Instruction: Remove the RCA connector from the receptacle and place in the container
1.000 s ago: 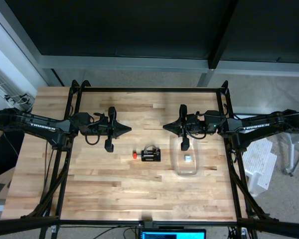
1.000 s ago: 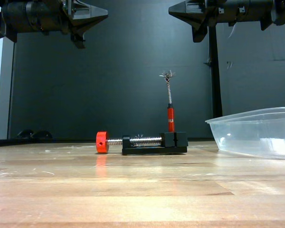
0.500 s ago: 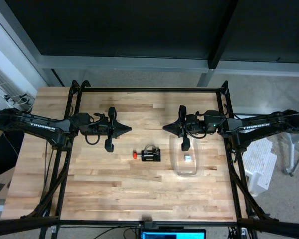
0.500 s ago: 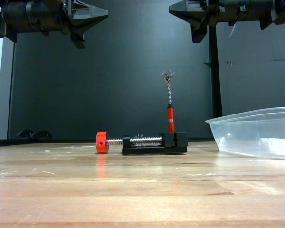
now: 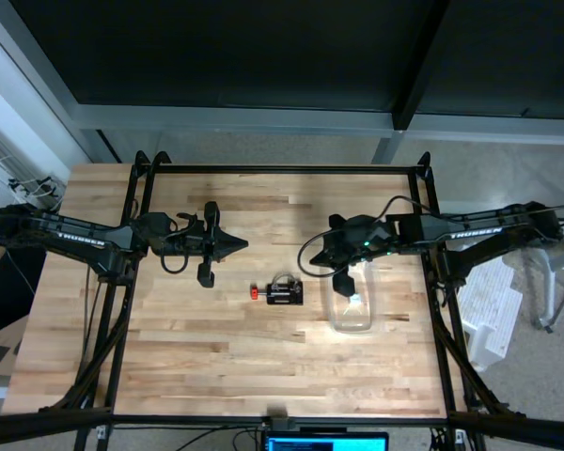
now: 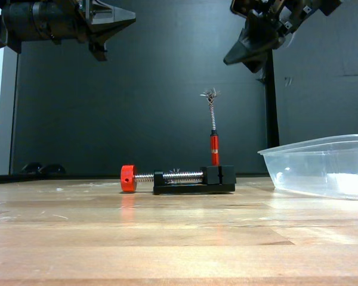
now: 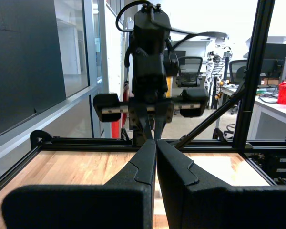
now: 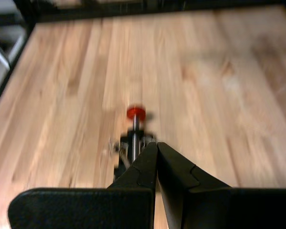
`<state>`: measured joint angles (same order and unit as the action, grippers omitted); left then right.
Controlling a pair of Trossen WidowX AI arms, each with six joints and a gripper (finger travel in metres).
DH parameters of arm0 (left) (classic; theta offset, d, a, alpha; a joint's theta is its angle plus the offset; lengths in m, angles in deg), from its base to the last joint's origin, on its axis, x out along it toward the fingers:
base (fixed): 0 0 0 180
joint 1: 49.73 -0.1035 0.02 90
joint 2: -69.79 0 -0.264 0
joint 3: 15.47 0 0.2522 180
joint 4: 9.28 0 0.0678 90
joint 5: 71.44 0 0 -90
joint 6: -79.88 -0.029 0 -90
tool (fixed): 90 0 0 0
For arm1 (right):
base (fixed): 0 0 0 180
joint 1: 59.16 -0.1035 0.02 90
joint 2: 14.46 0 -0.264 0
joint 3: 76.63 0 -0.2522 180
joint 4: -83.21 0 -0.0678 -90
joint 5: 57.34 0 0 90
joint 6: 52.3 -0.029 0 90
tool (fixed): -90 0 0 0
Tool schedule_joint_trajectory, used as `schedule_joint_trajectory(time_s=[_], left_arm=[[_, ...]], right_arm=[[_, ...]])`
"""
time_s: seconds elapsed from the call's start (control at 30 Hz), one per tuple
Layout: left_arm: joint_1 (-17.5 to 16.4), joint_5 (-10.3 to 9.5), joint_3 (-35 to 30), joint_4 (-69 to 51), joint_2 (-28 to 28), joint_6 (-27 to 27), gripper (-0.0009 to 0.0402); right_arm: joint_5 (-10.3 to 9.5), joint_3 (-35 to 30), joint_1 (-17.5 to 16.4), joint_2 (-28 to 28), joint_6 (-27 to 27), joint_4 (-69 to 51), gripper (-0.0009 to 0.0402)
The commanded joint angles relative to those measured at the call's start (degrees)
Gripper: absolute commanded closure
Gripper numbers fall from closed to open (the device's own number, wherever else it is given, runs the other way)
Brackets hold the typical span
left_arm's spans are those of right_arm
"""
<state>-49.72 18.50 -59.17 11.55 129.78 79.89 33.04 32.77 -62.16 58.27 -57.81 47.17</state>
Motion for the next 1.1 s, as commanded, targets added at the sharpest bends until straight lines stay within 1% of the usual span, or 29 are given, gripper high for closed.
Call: schedule_joint_trajectory(time_s=[0.03, 0.1, 0.13, 0.2, 0.27, 0.33, 0.37, 0.47, 0.63, 0.73, 0.87, 0.97, 1.1], left_arm=[[0.0, 0.02, -0.02, 0.0, 0.0, 0.0, 0.0393], [0.0, 0.02, -0.02, 0.0, 0.0, 0.0, 0.0393], [0.0, 0.02, -0.02, 0.0, 0.0, 0.0, 0.0393], [-0.02, 0.02, -0.02, 0.0, 0.0, 0.0, 0.0393], [0.0, 0.02, -0.02, 0.0, 0.0, 0.0, 0.0393], [0.0, 0.02, -0.02, 0.0, 0.0, 0.0, 0.0393], [0.0, 0.02, -0.02, 0.0, 0.02, 0.0, 0.0393], [0.0, 0.02, -0.02, 0.0, 0.02, 0.0, 0.0393], [0.0, 0.02, -0.02, 0.0, 0.0, 0.0, 0.0393], [0.0, 0.02, -0.02, 0.0, 0.0, 0.0, 0.0393], [-0.02, 0.02, -0.02, 0.0, 0.0, 0.0, 0.0393], [0.0, 0.02, -0.02, -0.02, 0.02, 0.0, 0.0393], [0.0, 0.02, -0.02, -0.02, 0.0, 0.0, 0.0393]], right_arm=[[0.07, -3.37, -0.74, 2.95, 0.04, -5.55, 0.0393], [0.2, -5.35, -1.29, 4.79, 0.24, -8.98, 0.0393], [0.59, -6.43, -1.66, 5.75, 0.26, -10.73, 0.0393], [3.21, -8.37, -2.54, 7.54, 0.46, -14.6, 0.0393], [4.76, -10.14, -3.48, 9.31, 0.68, -18.47, 0.0393], [5.53, -11.65, -4.07, 11.08, 0.61, -21.18, 0.0388], [6.25, -12.11, -4.42, 11.78, 0.44, -21.88, 0.0383], [7.76, -12.92, -5.44, 13.92, 0.35, -22.47, 0.0357], [7.89, -15.47, -5.84, 18.91, -1.46, -24.81, 0.0285], [9.05, -17.38, -5.95, 21.86, -2.29, -25.09, 0.0237], [9.09, -20.22, -6.14, 25.75, -3.04, -25.27, 0.018], [9.07, -22.23, -6.21, 28.44, -3.13, -25.27, 0.0152], [9.01, -24.52, -6.45, 31.65, -2.91, -25.27, 0.0141]])
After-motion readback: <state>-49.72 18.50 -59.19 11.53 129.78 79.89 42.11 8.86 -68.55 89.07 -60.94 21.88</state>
